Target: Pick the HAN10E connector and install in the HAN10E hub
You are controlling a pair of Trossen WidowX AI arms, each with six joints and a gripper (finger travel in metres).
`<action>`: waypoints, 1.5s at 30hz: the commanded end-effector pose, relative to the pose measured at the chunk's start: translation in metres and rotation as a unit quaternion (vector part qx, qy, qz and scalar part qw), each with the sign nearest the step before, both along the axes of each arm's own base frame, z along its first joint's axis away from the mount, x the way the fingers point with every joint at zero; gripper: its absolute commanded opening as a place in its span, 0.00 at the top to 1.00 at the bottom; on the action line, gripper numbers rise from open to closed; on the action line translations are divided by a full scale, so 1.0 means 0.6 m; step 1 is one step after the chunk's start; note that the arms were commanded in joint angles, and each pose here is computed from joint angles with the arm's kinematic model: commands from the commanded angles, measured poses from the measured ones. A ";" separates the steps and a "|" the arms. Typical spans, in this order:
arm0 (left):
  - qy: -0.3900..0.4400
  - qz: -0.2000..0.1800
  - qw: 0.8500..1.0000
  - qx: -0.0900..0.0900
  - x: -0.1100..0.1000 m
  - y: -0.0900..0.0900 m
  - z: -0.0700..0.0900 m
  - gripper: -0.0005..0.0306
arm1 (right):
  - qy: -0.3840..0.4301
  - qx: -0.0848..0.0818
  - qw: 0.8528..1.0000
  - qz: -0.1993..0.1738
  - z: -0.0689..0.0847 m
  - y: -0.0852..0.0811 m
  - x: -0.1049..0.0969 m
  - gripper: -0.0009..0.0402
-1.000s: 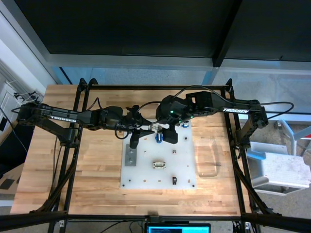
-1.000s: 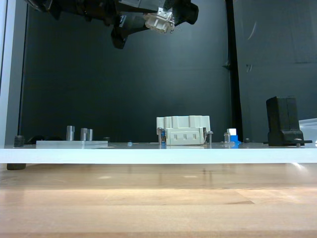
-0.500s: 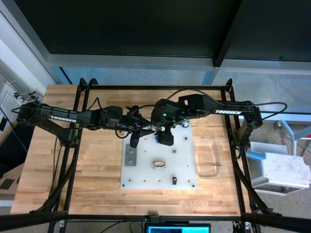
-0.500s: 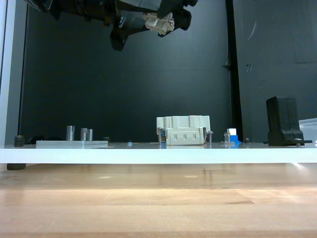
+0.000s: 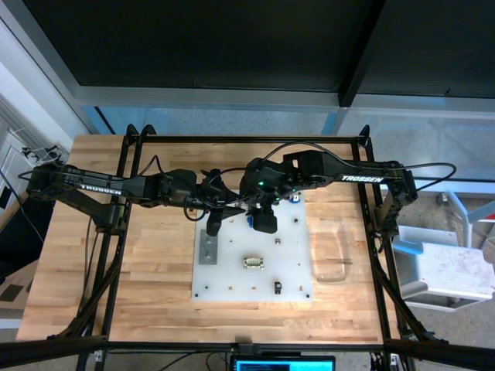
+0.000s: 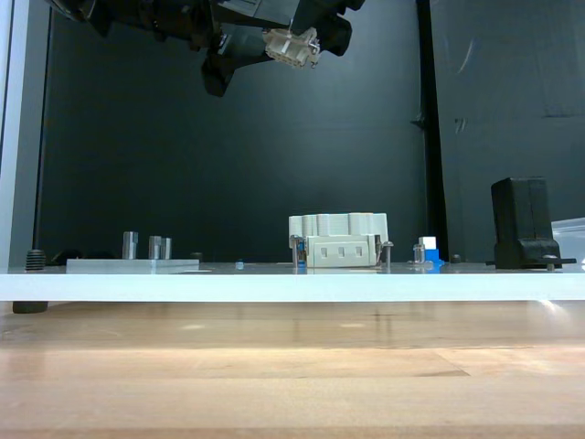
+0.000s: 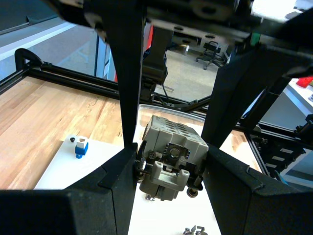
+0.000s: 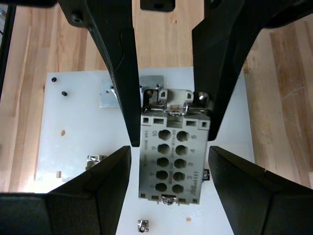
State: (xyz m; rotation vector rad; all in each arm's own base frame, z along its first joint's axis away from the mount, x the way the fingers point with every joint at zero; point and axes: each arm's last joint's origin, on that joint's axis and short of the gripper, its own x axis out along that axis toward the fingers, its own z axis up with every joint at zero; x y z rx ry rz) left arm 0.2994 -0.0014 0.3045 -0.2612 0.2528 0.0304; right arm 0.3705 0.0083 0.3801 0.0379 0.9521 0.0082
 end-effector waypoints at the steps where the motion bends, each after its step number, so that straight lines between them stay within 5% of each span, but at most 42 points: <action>1: 0.000 0.000 1.000 -0.001 0.000 0.000 0.000 0.66 | -0.001 0.000 1.000 0.000 0.001 0.000 -0.001 0.44; 11: -0.002 0.000 1.000 -0.004 0.000 -0.001 0.001 0.66 | -0.005 -0.001 1.000 0.000 0.002 -0.001 0.001 0.47; 25: -0.008 -0.004 1.000 -0.005 0.001 -0.002 0.003 0.65 | -0.002 -0.001 1.000 0.000 0.000 -0.001 0.001 0.77; 32: -0.013 -0.004 1.000 -0.004 0.001 -0.001 0.005 0.48 | -0.002 -0.003 1.000 0.003 0.001 -0.001 0.000 0.88; 36: -0.015 -0.008 1.000 0.021 -0.001 -0.002 0.007 0.33 | 0.001 -0.002 1.000 0.007 0.000 -0.001 -0.001 0.89; 45: -0.004 -0.006 0.999 0.032 -0.030 0.000 0.025 0.12 | 0.028 -0.001 1.000 0.013 -0.001 0.003 -0.012 0.89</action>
